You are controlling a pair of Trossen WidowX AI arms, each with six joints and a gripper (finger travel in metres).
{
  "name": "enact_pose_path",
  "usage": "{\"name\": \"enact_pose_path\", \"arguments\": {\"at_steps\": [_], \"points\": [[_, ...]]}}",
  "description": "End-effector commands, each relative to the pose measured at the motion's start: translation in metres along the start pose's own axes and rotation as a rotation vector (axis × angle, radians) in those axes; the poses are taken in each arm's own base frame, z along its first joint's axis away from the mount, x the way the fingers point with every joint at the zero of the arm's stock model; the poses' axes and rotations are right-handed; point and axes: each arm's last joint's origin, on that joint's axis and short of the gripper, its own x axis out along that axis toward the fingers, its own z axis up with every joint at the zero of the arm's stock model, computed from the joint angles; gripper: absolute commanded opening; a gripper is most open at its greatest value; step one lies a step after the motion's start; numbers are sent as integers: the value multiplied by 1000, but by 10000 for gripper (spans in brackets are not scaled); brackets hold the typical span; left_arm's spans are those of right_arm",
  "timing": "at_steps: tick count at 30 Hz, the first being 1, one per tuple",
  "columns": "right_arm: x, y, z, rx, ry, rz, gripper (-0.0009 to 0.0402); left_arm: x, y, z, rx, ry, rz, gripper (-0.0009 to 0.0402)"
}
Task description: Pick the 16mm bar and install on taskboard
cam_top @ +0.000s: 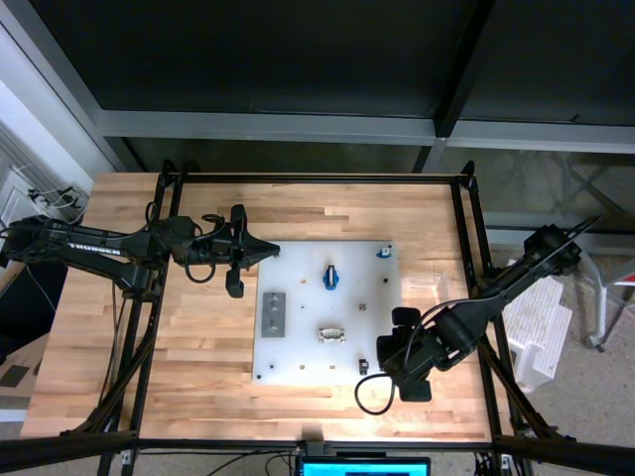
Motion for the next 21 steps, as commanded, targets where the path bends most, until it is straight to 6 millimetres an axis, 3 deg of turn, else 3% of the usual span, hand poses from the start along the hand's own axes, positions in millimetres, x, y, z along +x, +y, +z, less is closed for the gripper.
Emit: {"name": "enact_pose_path", "arguments": {"at_steps": [1, 21], "points": [[-7, -2, -1, 16, -16, 12, 185, 0, 0, 0, 0, 0, 0, 0], [-13, -5, -5, 21, -6, 4, 185, 0, 0, 0, 0, 0, 0, 0]]}}
